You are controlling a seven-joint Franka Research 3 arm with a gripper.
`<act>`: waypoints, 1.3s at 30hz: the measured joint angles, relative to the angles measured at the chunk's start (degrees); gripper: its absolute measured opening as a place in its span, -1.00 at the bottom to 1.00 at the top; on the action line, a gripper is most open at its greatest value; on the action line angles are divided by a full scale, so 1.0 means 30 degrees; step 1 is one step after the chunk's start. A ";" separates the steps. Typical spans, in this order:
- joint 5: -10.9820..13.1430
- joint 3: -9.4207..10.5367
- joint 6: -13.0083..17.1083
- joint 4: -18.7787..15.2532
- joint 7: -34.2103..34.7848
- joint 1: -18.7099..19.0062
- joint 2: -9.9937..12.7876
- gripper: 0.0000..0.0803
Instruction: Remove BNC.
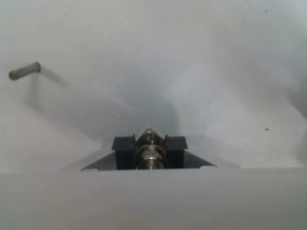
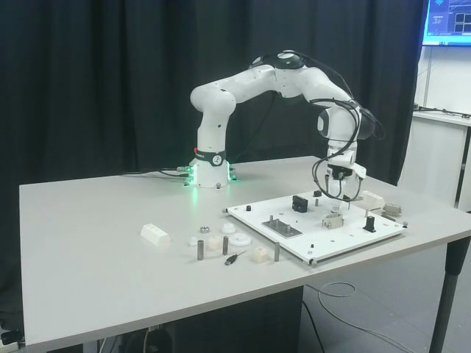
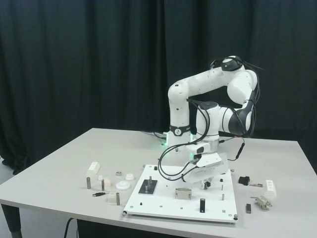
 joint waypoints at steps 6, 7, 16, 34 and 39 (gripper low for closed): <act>-0.0061 -0.0004 0.0029 0.0000 -0.1059 0.0036 0.0000 -0.69; -0.0067 -0.0005 0.0030 0.0000 -0.1258 0.0040 0.0000 -0.69; -0.0133 -0.0066 0.0029 -0.0015 -0.2389 0.0105 0.0000 -0.69; -0.0659 -0.1508 -0.0746 -0.0419 -0.2770 0.1225 -0.0011 -0.69; -0.0849 -0.1757 -0.0809 -0.0517 -0.2770 0.1426 -0.0012 -0.69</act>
